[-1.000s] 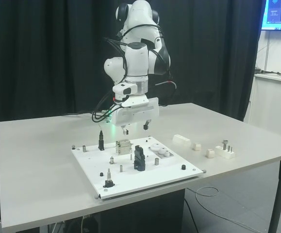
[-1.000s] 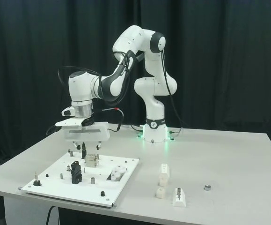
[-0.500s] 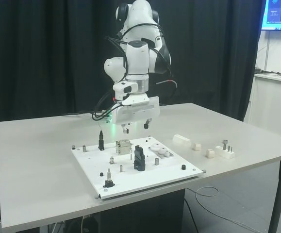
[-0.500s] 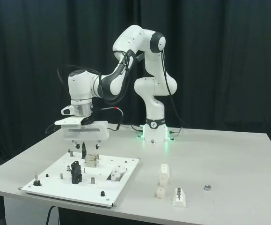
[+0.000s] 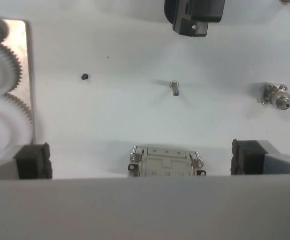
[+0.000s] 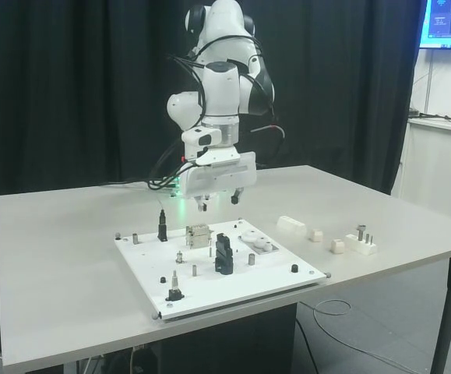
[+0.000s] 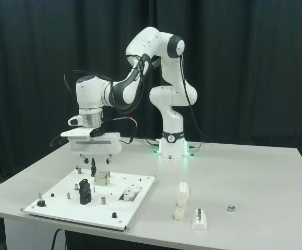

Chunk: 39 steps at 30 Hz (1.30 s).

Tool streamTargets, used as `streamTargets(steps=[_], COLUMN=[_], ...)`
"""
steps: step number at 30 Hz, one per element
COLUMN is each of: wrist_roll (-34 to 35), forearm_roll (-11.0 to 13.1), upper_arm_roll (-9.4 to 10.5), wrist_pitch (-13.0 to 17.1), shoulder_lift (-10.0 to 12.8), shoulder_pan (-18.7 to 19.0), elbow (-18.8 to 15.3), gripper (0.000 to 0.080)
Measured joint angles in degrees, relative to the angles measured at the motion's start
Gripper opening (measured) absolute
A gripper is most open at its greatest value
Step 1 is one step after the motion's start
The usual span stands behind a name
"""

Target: Pick round peg 3.

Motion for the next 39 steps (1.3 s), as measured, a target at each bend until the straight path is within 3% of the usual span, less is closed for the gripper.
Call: streamTargets(steps=[39], wrist_roll=[1.55], forearm_roll=[-1.20], upper_arm_roll=[0.00], wrist_pitch=[-0.71], shoulder_lift=[-0.77], shoulder_pan=[0.86], elbow=[0.37], gripper=[0.0800])
